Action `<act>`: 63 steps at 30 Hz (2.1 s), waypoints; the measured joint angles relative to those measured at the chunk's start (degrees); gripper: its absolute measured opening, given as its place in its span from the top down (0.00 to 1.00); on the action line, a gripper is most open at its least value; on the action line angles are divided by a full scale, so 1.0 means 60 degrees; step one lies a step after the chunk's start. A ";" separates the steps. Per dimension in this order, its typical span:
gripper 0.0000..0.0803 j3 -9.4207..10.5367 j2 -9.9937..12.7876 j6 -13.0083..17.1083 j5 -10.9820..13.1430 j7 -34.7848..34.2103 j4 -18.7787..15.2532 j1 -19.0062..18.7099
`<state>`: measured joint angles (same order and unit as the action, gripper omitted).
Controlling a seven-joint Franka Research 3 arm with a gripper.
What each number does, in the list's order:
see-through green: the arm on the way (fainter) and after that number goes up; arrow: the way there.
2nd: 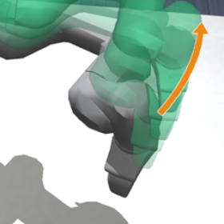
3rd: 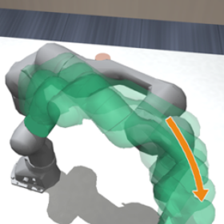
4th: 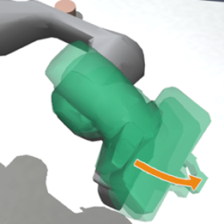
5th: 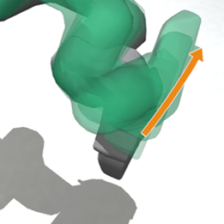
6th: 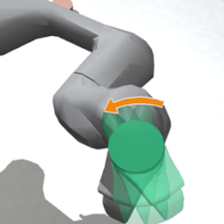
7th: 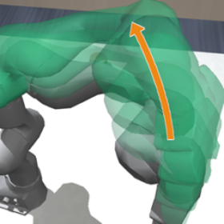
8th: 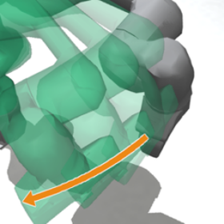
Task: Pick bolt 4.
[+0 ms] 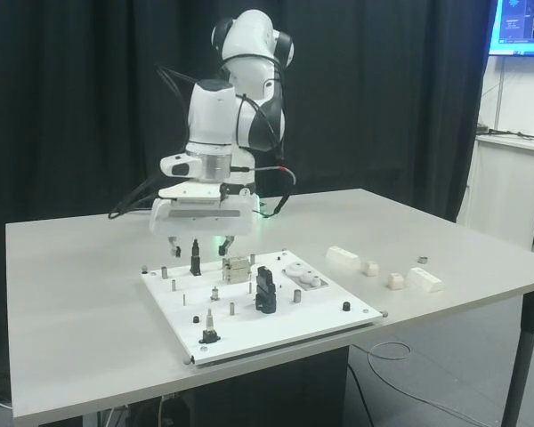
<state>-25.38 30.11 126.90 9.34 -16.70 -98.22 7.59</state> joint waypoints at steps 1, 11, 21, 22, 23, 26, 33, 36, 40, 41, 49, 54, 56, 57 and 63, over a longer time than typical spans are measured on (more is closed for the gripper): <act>0.00 0.0000 -0.0024 -0.0020 0.0004 0.0010 0.0000 -0.0008; 0.00 0.0000 -0.0266 -0.0167 0.0006 0.0036 -0.0007 -0.0117; 0.00 -0.0001 -0.0550 -0.0535 0.0006 0.0036 -0.0024 -0.0268; 0.00 -0.0001 -0.0581 -0.0576 0.0007 0.0036 -0.0028 -0.0294; 0.00 -0.0001 -0.0612 -0.0615 0.0010 0.0035 -0.0034 -0.0323; 0.00 -0.0001 -0.0711 -0.0735 0.0036 0.0030 -0.0072 -0.0424; 0.00 -0.0001 -0.0903 -0.1068 0.0304 0.0005 -0.0206 -0.0734; 0.00 0.0000 -0.0982 -0.1216 0.0398 -0.0054 -0.0299 -0.0913; 0.00 0.0003 -0.1112 -0.1333 0.0477 -0.0232 -0.0501 -0.1221; 0.00 0.0003 -0.1148 -0.1349 0.0489 -0.0298 -0.0559 -0.1303; 0.00 0.0016 -0.1484 -0.1360 0.0520 -0.0946 -0.1135 -0.2106; 0.00 0.0037 -0.1658 -0.1357 0.0530 -0.1563 -0.1449 -0.2746; 0.00 0.0041 -0.1716 -0.1346 0.0531 -0.1874 -0.1556 -0.3044; 0.00 0.0042 -0.1738 -0.1342 0.0532 -0.2042 -0.1607 -0.3196; 0.00 0.0043 -0.1828 -0.1335 0.0517 -0.3023 -0.1844 -0.4092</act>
<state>-25.12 19.14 118.89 12.44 -34.83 -109.29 -16.96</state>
